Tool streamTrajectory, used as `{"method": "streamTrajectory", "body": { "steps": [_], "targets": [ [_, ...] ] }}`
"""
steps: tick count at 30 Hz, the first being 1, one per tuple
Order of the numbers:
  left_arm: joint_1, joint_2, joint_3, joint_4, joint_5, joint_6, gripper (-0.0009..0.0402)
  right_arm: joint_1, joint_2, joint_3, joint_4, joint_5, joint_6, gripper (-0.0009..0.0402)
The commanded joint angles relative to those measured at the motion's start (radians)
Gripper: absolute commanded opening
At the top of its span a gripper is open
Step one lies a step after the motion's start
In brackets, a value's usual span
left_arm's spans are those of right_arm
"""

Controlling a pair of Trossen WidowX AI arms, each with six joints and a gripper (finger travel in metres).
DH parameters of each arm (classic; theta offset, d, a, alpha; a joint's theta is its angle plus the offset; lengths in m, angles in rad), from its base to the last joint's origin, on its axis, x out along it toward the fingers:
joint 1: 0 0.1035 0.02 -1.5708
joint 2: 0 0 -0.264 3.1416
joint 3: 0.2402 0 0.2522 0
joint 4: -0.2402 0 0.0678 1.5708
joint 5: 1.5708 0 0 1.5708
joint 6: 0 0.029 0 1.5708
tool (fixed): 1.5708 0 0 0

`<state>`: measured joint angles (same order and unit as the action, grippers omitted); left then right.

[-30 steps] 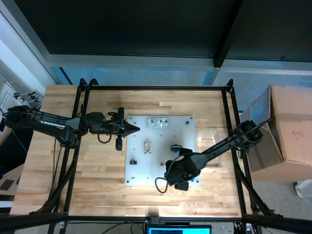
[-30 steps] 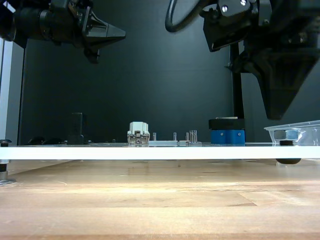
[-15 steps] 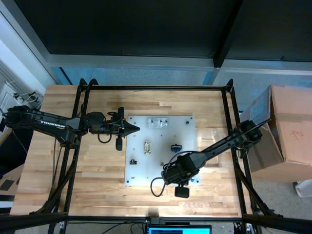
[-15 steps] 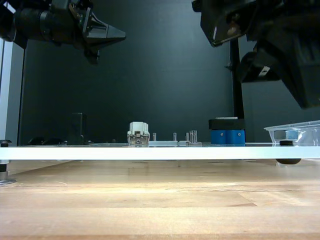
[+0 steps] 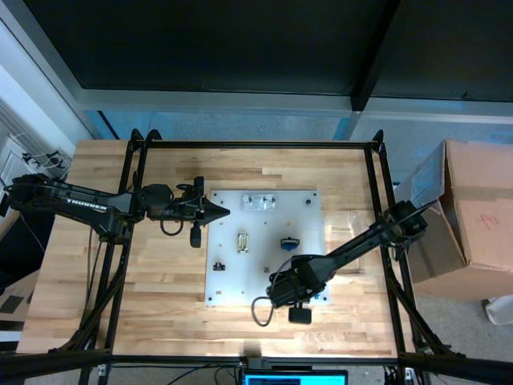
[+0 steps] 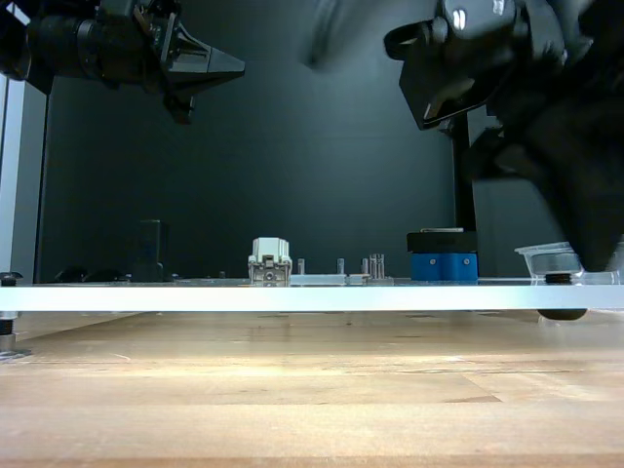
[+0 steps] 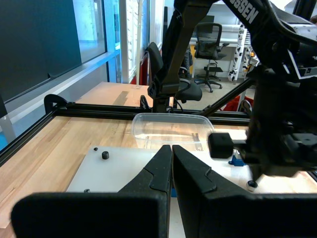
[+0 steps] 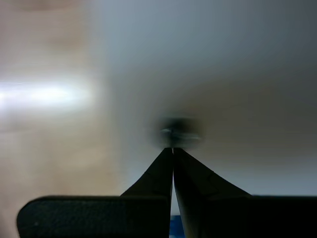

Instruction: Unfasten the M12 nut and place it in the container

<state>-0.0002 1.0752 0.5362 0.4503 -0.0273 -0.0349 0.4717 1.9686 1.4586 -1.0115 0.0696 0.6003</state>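
Note:
The small silver nut sits on its black stud at the white board's near right edge, in front of the clear container. The right wrist view shows it blurred, just past the closed fingertips. My right gripper is shut with nothing between its fingers, and hangs low over that corner, its tips down beside the stud. My left gripper hovers shut high over the board's far left edge. The container lies on the wood right of the board.
On the board stand a grey-white connector, a blue block with a black cap, thin silver pins and a small black block. A black frame rings the table. A cardboard box stands off the right edge.
My right gripper has swung and come down from well above the board until its tips are level with the nut. The nut has stayed on its stud. The left arm has not moved.

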Motion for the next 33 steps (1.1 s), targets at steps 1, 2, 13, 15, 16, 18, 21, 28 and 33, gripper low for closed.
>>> {"method": "streamTrajectory", "body": {
  "steps": [1,2,13,15,16,18,21,28,33],
  "targets": [
    [0.0,0.0,0.0,0.001,0.0,0.0,0.0,-0.003,-0.022,0.02,-0.05,0.122,0.035,0.0],
    [0.0,0.0,0.0,0.0,0.0,0.0,0.0,-0.005,-0.028,0.019,-0.049,0.122,0.036,0.0],
    [0.0,0.0,0.0,0.0,0.0,0.0,0.0,-0.005,-0.071,0.019,-0.036,-0.06,0.077,0.0],
    [0.0,0.0,0.0,0.001,0.0,0.0,0.0,-0.005,-0.076,0.019,-0.023,-0.152,0.077,0.0],
    [0.0,0.0,0.0,0.001,0.0,0.0,0.0,-0.004,-0.077,0.019,-0.011,-0.196,0.077,0.0],
    [0.0,0.0,0.0,0.0,0.0,0.0,0.0,-0.004,-0.077,0.019,0.015,-0.256,0.081,0.0],
    [0.0,0.0,0.0,0.001,0.0,0.0,0.0,-0.001,-0.064,0.019,0.035,-0.238,0.1,0.0],
    [0.0,0.0,0.0,0.0,0.0,0.0,0.0,0.002,-0.008,0.007,0.068,-0.215,0.099,0.0],
    [0.0,0.0,0.0,-0.001,0.0,0.0,0.0,0.002,0.003,-0.011,0.113,-0.19,0.1,0.0]
  ]
}}
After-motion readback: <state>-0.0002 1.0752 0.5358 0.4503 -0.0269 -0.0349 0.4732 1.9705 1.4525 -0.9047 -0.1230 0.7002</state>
